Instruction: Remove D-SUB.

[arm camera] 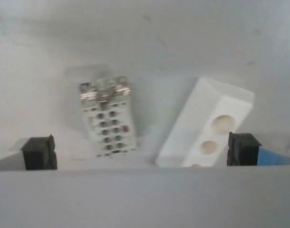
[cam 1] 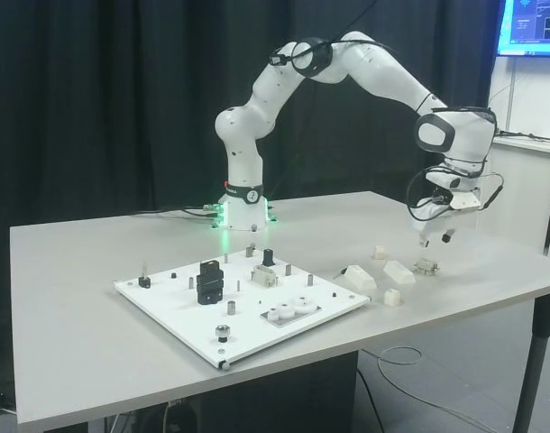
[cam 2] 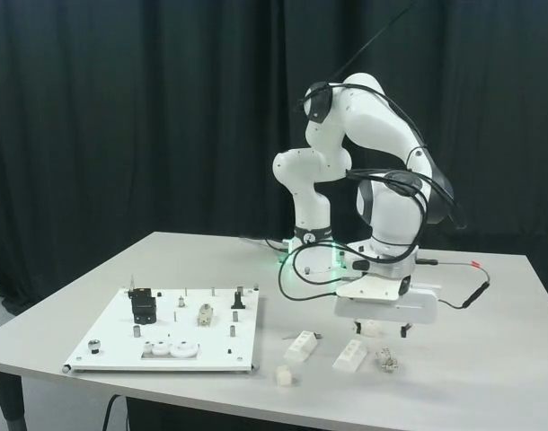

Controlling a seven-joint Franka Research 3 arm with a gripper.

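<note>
The D-SUB connector [arm camera: 108, 118], a small white and metal plug with rows of pins, lies loose on the grey table. It also shows in the first room view [cam 1: 426, 265] and the second room view [cam 2: 386, 360], near the table's front edge. My gripper [arm camera: 140, 151] hovers a little above it, open, with its black fingertips [arm camera: 39, 153] spread wide and nothing held. From the room cameras the gripper [cam 1: 435, 236] [cam 2: 382, 330] hangs just over the connector, apart from it.
A white block with round holes [arm camera: 207, 128] [cam 1: 399, 271] [cam 2: 351, 356] lies close beside the connector. More small white parts [cam 1: 358, 275] [cam 1: 392, 297] [cam 1: 380, 252] lie nearby. The white assembly board [cam 1: 167, 302] with its fixtures sits further along the table.
</note>
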